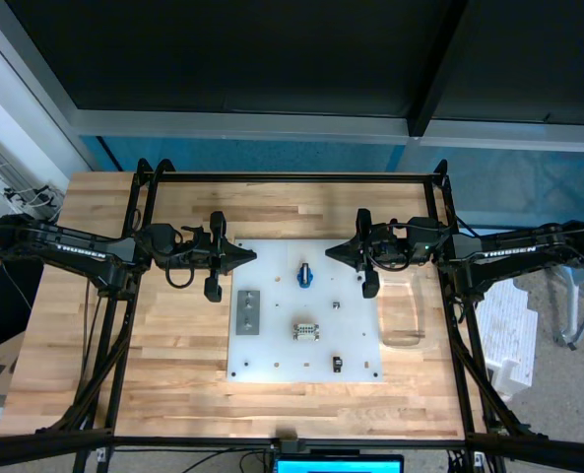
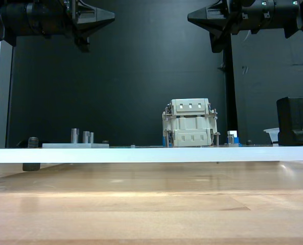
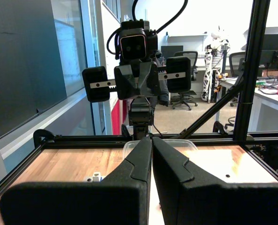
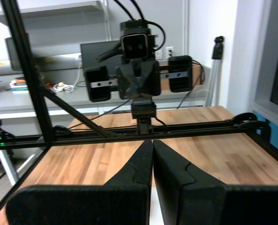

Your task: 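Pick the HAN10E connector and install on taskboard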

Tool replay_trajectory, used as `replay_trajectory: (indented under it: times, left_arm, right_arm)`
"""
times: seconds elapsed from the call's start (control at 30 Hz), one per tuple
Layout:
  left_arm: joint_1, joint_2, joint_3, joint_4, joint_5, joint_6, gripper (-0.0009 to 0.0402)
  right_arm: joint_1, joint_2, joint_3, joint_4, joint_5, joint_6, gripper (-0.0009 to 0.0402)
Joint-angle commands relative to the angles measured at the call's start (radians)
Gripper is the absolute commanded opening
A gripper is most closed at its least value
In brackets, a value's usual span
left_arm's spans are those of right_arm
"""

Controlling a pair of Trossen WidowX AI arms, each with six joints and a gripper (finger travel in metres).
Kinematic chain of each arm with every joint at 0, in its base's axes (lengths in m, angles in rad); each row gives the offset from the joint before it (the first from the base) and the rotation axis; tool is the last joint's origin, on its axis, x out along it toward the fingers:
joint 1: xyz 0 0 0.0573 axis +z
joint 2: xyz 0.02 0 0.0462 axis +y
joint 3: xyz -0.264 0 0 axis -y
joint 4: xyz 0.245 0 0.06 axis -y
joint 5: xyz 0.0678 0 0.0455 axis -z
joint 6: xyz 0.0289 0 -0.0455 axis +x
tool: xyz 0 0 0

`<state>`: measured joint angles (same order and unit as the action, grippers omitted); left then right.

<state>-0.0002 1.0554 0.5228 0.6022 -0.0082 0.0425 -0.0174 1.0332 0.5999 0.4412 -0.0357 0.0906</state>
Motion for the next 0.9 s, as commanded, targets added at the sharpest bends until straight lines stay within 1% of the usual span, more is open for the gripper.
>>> replay_trajectory:
  times: [0.03, 0.17, 0.3, 0.9]
  left_arm:
    - [0.0, 0.0, 0.0, 0.0, 0.0, 0.0, 0.0001]
    - [0.0, 0.0, 0.0, 0.0, 0.0, 0.0, 0.0001]
    - [0.0, 0.0, 0.0, 0.0, 0.0, 0.0, 0.0001]
    - [0.0, 0.0, 0.0, 0.0, 0.0, 0.0, 0.0001]
  right_arm:
    - [0.0, 0.0, 0.001, 0.001, -0.002, -0.003, 0.0]
    - [0.0, 0.0, 0.001, 0.013, -0.008, -0.002, 0.0]
    - [0.0, 0.0, 0.001, 0.019, 0.028, -0.003, 0.0]
    - [0.0, 0.001, 0.001, 0.021, 0.027, -0.013, 0.0]
